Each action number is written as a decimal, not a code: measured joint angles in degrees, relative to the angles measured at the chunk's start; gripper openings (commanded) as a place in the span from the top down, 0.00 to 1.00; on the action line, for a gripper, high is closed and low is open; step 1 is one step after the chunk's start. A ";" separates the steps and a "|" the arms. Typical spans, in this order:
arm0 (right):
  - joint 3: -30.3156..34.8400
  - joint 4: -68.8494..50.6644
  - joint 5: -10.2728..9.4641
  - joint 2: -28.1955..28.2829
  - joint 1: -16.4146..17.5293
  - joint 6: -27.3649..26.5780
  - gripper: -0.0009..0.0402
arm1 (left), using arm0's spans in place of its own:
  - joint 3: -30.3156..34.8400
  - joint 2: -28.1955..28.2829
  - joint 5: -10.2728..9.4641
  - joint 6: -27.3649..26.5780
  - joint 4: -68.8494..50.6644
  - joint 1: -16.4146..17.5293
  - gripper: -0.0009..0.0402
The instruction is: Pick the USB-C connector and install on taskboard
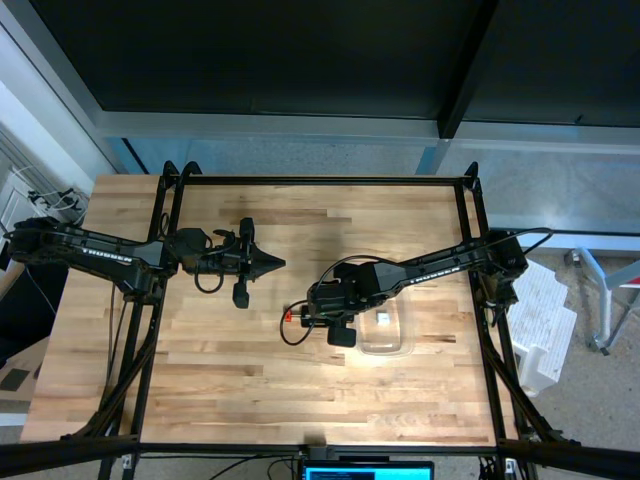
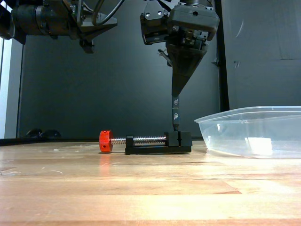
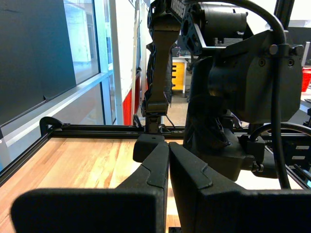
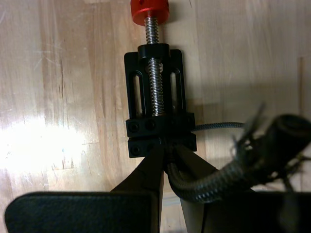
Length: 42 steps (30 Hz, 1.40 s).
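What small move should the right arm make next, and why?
Probably a short push straight down. The right gripper holds the connector upright, its tip meeting the black block at the end away from the orange knob, yet most of its length shows above the block. The left gripper is parked high at the left, shut.

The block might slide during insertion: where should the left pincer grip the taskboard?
From above, across the taskboard, on its flat long sides near the orange knob; the right pincer, pinching the USB-C connector, occupies the other end. The left pincer hangs shut, left of it.
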 measured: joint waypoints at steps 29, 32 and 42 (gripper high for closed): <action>-4.61 2.25 -1.09 -0.72 -0.13 -0.94 0.81 | 0.02 0.02 0.00 0.02 -0.02 0.00 0.98; -4.31 2.80 -0.87 -1.33 -0.11 -1.07 0.76 | 0.02 0.02 -0.02 0.02 -0.02 0.00 0.98; -4.42 1.40 -0.63 -4.09 0.09 -0.87 0.57 | 0.00 0.02 0.00 0.02 0.09 0.00 0.98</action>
